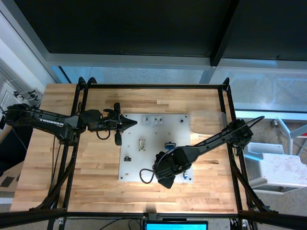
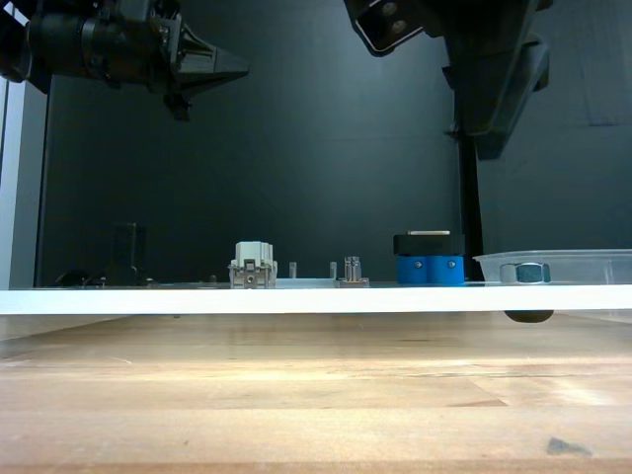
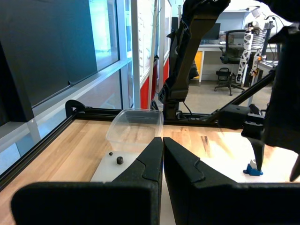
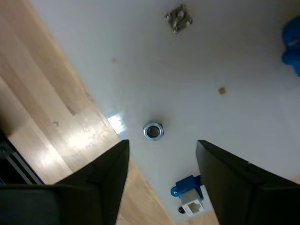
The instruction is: Unfasten the M12 fastener and place in the container
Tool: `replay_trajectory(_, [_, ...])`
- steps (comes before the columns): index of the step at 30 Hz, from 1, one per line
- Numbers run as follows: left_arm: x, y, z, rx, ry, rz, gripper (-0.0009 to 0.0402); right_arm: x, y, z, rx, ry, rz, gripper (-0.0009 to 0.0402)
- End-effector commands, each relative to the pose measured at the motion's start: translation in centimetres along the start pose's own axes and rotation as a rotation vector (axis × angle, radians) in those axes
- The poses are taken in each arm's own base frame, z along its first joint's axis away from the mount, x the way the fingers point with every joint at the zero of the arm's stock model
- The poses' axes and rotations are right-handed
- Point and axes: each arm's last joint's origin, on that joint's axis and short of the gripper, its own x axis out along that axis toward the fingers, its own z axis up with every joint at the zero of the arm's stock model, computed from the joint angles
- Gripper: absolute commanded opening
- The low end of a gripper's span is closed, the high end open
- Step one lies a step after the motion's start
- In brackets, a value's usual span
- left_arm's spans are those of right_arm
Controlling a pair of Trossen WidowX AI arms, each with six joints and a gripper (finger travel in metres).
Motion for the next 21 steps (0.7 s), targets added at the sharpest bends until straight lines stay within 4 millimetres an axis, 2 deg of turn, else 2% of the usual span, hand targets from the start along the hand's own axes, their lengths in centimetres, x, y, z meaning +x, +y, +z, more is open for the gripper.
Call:
replay_trajectory(1, [0.0,0.0,0.0,0.0,0.0,0.0,0.0,0.4,0.1,-0.2,-0.016,0.01,-0.012,0.023])
replay_trajectory(8, [0.0,0.0,0.0,0.0,0.002,0.0,0.0,1.7,0.7,-0.5,-0.09,0.027,-0.03,0.0252])
replay_trajectory(21, [0.0,0.0,0.0,0.0,0.0,0.0,0.0,3.9,1.0,-0.5,-0.154,0.047,-0.052,0.0252])
